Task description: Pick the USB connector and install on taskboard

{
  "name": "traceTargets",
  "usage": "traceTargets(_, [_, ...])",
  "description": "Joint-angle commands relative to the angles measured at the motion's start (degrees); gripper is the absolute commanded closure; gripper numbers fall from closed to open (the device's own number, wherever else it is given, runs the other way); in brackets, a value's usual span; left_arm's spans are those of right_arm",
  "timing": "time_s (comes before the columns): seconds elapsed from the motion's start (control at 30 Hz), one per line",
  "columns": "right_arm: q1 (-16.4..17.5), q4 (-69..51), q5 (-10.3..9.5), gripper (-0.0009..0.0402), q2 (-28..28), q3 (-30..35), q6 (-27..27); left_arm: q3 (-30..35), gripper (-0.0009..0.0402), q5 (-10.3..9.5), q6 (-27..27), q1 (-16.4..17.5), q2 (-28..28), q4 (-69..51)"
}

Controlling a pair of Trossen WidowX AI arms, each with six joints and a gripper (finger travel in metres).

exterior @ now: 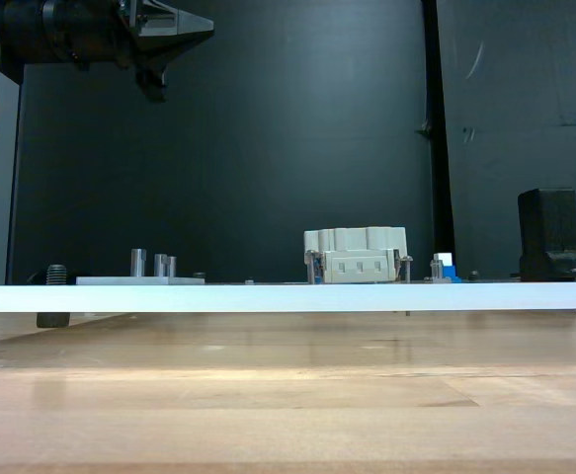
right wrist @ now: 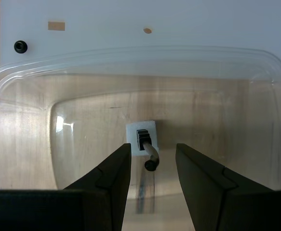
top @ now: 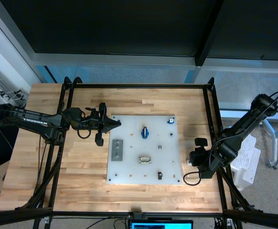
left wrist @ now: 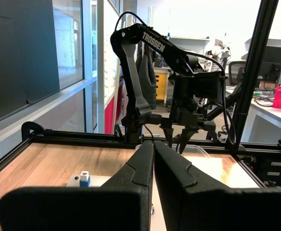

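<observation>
Right gripper (right wrist: 152,150) is spread; the USB connector (right wrist: 141,138) lies just ahead, inside the clear tray (right wrist: 22,91). Left gripper (left wrist: 153,145) is pressed together, with the taskboard (top: 129,167) edge below.

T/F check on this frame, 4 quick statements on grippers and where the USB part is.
1. The right gripper is open, above the clear tray. True.
2. The USB connector is installed on the taskboard. False: it lies in the clear tray, between the right gripper's open fingers and not gripped.
3. The left gripper holds the USB connector. False: it is shut on nothing, raised above the taskboard's far-left corner.
4. A multi-pin connector stands on the taskboard. True.
</observation>
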Motion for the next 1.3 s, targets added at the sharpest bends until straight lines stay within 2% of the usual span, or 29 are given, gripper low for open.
traceTargets(0.03, [-0.07,0.35,-0.39,0.0267,0.24,-0.22,-0.11,0.02,0.0393,0.00,0.02,0.00,0.02,0.00])
traceTargets(0.93, [-0.90,11.39,-0.83,0.0267,2.89,-6.95,-3.19,0.00,0.0393,0.00,0.02,0.00,0.00,0.00])
traceTargets(1.3, [-0.85,11.30,-0.81,0.0268,2.89,-7.04,-3.54,0.00,0.0393,0.00,0.02,0.00,0.00,0.00])
